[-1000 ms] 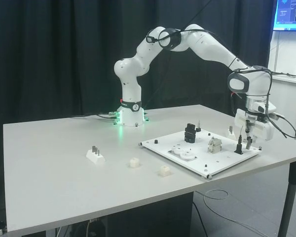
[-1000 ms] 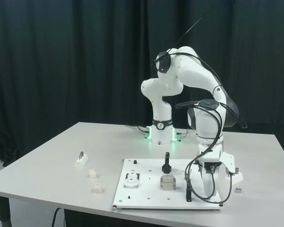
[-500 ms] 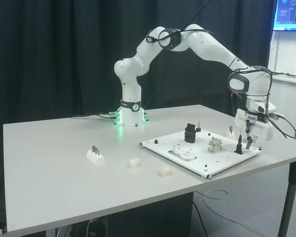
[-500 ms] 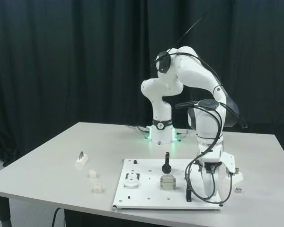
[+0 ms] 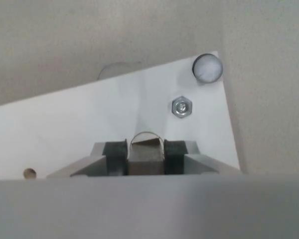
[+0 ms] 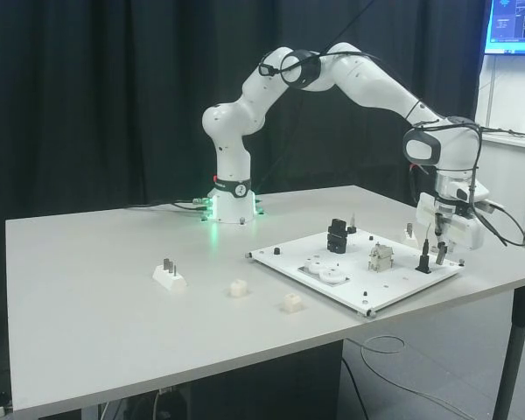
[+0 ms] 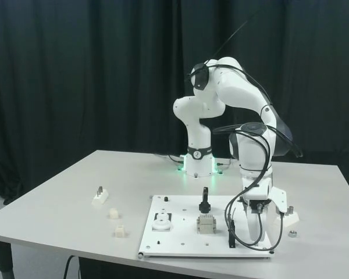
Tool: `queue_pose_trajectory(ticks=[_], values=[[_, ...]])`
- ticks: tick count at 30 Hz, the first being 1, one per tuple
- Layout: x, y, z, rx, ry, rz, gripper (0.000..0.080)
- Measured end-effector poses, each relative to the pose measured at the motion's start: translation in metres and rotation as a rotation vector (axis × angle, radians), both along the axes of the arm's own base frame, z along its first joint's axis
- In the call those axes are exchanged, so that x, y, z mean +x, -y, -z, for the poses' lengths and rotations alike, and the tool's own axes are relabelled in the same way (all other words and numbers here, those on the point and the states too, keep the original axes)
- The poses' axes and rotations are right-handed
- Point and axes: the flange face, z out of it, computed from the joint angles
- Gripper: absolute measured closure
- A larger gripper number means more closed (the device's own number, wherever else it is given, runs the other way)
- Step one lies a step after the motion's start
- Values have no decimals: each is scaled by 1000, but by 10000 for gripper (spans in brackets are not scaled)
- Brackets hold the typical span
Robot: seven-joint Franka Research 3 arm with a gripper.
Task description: Insert square peg 4.
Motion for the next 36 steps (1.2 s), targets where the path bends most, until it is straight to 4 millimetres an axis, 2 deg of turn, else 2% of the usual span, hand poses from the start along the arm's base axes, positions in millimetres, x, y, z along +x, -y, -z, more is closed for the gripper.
queue_pose_trajectory(ticks=[36], values=[[2, 8, 2, 72, -35, -5, 652]])
